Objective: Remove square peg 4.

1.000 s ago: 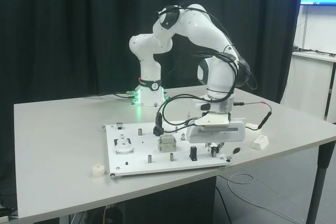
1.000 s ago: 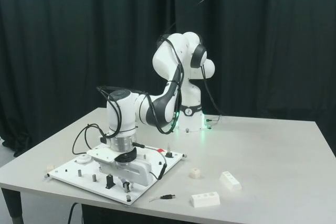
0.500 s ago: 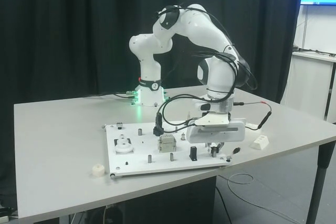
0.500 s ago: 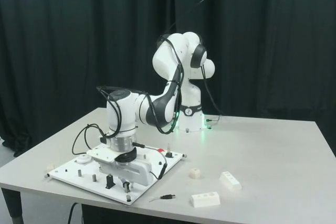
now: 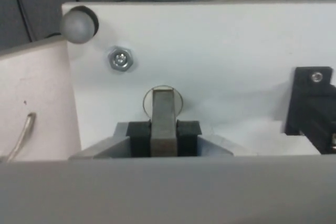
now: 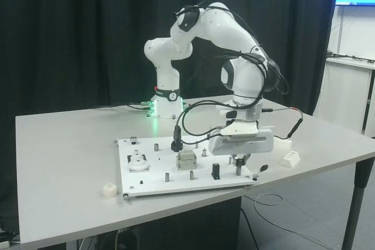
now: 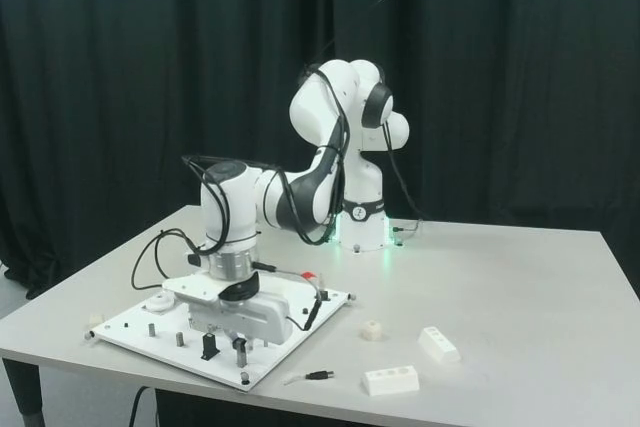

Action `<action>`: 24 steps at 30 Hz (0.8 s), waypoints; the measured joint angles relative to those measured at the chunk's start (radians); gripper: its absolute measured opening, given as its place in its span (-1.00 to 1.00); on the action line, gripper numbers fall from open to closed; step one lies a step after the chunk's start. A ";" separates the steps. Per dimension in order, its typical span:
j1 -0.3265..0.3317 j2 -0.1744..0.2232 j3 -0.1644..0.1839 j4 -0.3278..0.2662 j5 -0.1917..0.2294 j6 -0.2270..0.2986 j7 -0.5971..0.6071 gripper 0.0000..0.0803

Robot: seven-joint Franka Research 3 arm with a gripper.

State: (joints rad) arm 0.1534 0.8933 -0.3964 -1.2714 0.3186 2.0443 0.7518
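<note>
One arm only, reaching over the white board (image 6: 176, 174) that lies near the bench (image 6: 64, 144) front edge. Its end effector (image 5: 164, 139) is closed on the peg (image 5: 163, 109) — directly beneath, between the pads, near the board's front corner. Peg stands upright, long axis vertical, so the pull should be straight up — any tilt may jam it.

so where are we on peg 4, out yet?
Done: the claw is shut on the square peg. In hand: the lift; in the room views the peg hangs under the raised claw, low over the white board. Whether it's clear of its hole can't be told. Left: carry away, release.
</note>
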 joint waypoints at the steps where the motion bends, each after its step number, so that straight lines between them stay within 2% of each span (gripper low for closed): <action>1: -0.001 0.000 0.000 0.004 -0.003 -0.006 0.000 -0.76; 12: -0.015 -0.006 0.000 0.054 -0.019 -0.074 -0.005 -0.76; 24: -0.029 -0.014 -0.003 0.089 -0.024 -0.107 -0.011 -0.76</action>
State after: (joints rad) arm 0.1246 0.8791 -0.3992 -1.1825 0.2941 1.9375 0.7411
